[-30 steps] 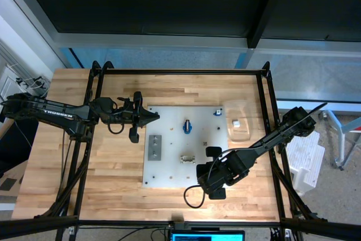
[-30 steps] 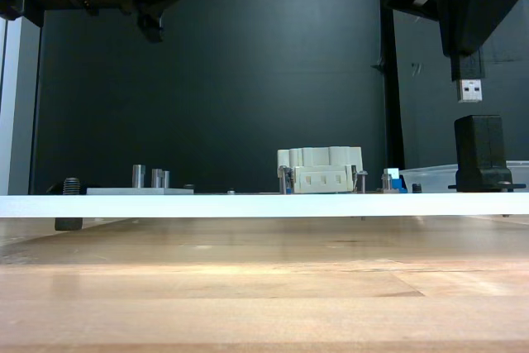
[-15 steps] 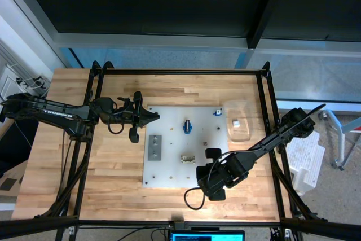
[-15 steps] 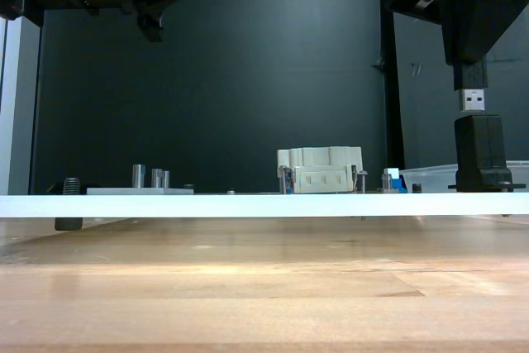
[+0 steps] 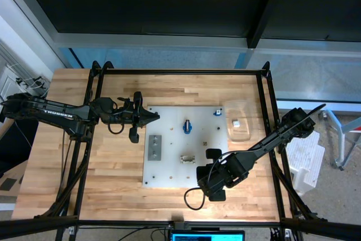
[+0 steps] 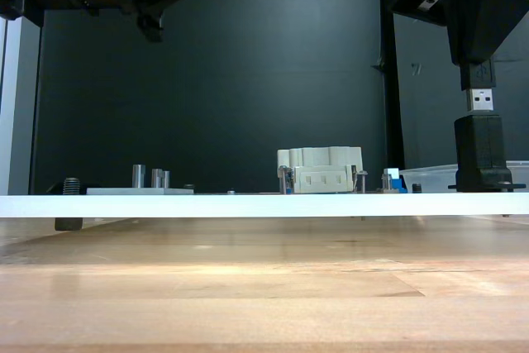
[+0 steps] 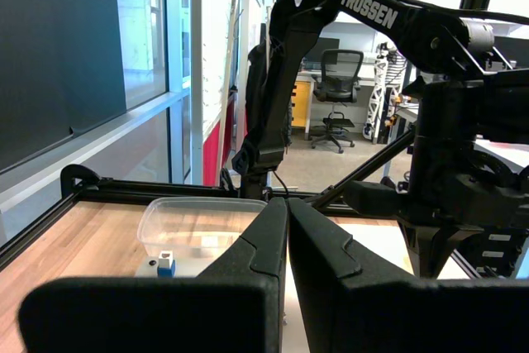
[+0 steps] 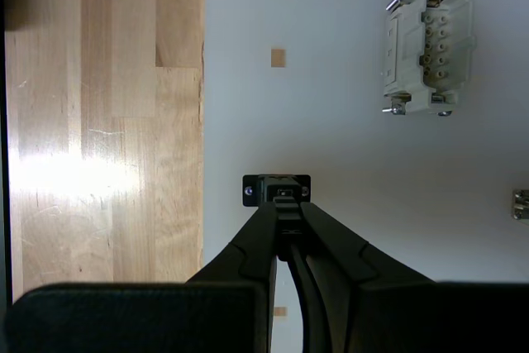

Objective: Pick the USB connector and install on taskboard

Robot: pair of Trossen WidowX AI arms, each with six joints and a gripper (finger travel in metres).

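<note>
The USB connector [image 6: 479,98] hangs plug-down in my right gripper [image 6: 478,68], which is shut on it. Its metal tip sits just above the mouth of the small black socket [image 6: 479,153] on the white taskboard [image 6: 248,204]. In the right wrist view the fingers [image 8: 252,241] close on the connector [image 8: 286,237] straight over that socket [image 8: 277,189]. From above, the right gripper [image 5: 214,157] stands over the taskboard [image 5: 169,167] near its right edge. My left gripper [image 5: 152,117] hovers shut and empty beyond the board's left edge, its fingers [image 7: 260,245] pressed together.
On the board stand a grey metal block [image 5: 154,147], a silver multi-pin connector [image 5: 187,158] and a blue upright part [image 5: 187,126]. A clear tray [image 5: 238,122] holding a small white piece lies right of the board. A black frame [image 5: 180,72] rims the table.
The right gripper has come down with the USB connector, closing the gap to the black socket to almost nothing. The left arm has not moved.
</note>
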